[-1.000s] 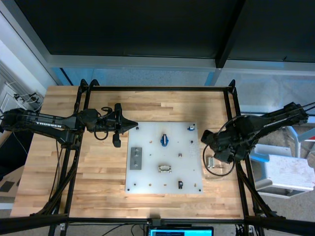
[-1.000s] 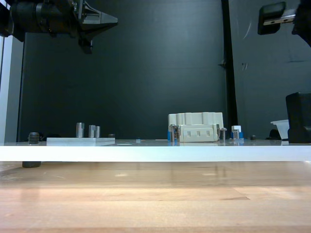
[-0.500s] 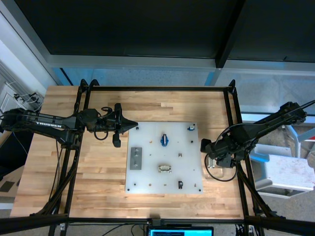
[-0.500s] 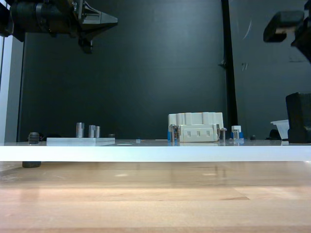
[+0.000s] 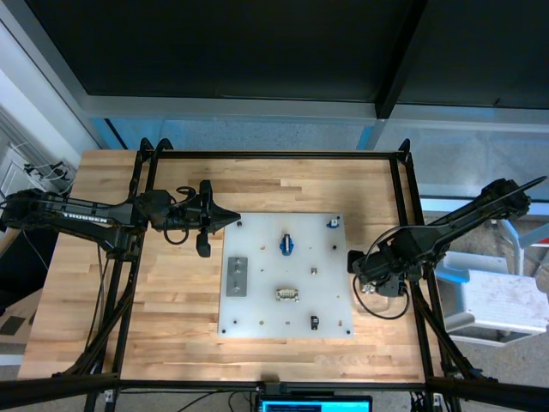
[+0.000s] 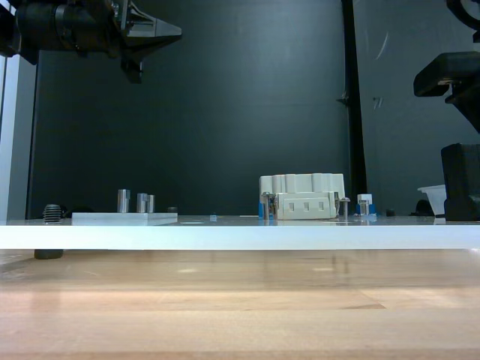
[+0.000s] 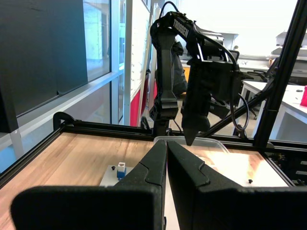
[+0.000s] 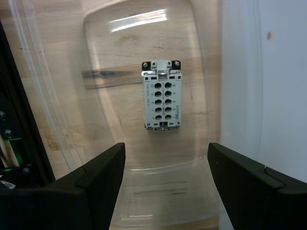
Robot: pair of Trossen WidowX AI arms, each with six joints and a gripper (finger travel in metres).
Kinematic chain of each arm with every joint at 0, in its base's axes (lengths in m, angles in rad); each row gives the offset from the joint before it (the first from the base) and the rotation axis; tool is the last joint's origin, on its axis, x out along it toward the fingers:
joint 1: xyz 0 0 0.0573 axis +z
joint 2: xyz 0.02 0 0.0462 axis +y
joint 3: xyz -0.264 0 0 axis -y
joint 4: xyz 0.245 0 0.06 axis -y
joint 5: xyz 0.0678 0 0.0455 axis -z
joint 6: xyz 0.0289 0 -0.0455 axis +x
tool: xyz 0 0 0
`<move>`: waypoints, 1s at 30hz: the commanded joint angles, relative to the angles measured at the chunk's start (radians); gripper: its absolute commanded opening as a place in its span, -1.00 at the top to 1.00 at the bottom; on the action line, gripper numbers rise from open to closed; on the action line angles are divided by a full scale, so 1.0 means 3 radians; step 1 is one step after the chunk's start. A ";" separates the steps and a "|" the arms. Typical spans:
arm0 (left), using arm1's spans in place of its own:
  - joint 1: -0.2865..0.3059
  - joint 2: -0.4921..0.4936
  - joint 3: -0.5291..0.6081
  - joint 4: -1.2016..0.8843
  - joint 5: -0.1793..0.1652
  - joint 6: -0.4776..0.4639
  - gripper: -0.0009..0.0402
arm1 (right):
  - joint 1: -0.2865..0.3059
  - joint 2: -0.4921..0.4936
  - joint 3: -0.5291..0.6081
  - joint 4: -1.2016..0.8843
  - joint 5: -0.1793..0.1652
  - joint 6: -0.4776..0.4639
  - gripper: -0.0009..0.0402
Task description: Pick the HAN10E connector and install in the HAN10E hub
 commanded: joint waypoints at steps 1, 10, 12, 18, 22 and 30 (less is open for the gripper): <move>0.0000 0.0001 0.0000 0.0000 0.0001 0.0000 0.96 | 0.0006 0.0052 -0.0014 0.0116 -0.0025 0.0020 -0.20; 0.0001 0.0001 0.0000 0.0000 0.0001 0.0000 0.96 | 0.0095 0.0052 -0.0294 0.0390 -0.0163 0.0043 -0.20; 0.0001 0.0001 0.0000 0.0000 0.0001 0.0000 0.96 | 0.0099 0.0052 -0.0326 0.0443 -0.0151 0.0043 -0.20; 0.0001 0.0001 0.0000 0.0000 0.0001 0.0000 0.96 | 0.0109 0.0177 -0.0338 0.0511 0.0025 0.0042 -0.20; 0.0001 0.0001 0.0000 0.0000 0.0001 0.0000 0.96 | 0.0116 0.0221 -0.0354 0.0559 -0.0023 0.0043 -0.20; 0.0001 0.0001 0.0000 0.0000 0.0001 0.0000 0.96 | 0.0165 0.0234 -0.0417 0.0662 -0.0085 0.0045 -0.20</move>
